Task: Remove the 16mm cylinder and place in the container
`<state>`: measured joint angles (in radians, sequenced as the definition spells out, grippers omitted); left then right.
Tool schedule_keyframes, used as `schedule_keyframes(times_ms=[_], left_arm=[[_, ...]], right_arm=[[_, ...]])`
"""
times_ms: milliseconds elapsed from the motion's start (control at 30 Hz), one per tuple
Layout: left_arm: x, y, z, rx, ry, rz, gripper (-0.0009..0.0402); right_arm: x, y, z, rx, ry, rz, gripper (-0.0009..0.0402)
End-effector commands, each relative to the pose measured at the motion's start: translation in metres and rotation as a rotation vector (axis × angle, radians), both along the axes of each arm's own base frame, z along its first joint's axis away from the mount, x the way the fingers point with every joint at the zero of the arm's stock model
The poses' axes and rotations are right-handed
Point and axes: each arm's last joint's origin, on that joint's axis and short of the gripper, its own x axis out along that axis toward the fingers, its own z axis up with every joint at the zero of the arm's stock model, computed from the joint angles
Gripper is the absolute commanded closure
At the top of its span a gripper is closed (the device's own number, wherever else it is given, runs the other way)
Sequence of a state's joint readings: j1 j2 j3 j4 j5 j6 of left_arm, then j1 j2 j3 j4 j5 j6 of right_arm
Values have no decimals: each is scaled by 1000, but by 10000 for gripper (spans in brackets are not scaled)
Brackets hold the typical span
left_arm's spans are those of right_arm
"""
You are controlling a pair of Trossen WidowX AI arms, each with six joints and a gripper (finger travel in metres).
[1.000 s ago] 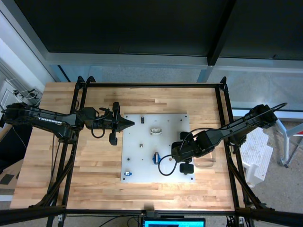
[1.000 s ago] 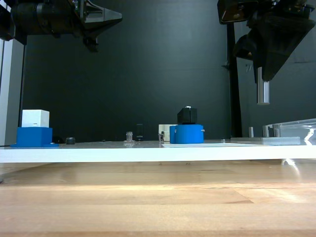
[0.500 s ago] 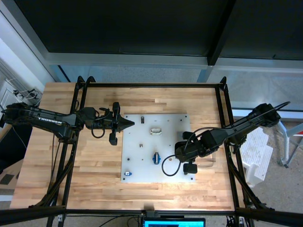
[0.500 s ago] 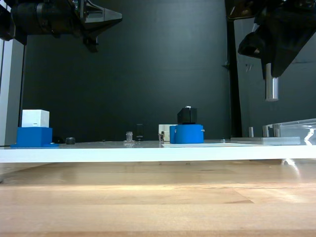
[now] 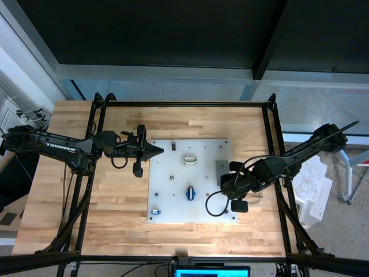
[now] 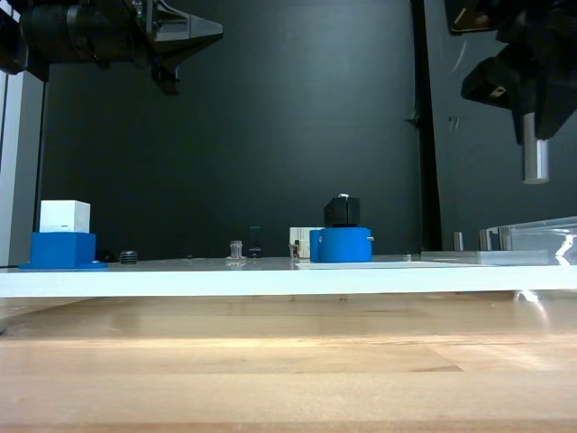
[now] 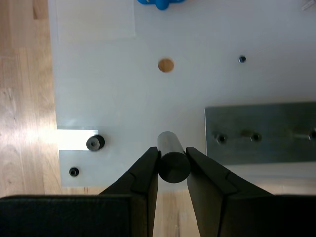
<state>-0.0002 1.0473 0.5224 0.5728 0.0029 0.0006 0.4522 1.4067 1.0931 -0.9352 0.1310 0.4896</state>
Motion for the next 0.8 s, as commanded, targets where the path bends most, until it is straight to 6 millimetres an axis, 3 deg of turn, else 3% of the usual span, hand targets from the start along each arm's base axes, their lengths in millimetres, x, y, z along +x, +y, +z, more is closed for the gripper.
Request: schedule_keyframes(times_ms=[33,800], left_arm=[[0,0,0,0,-1,0,393],[0,0,0,0,-1,0,393]], right_arm=[[-8,-1,-3,2,5,-1,387],[-69,-11,-20,30,93,-137,387]])
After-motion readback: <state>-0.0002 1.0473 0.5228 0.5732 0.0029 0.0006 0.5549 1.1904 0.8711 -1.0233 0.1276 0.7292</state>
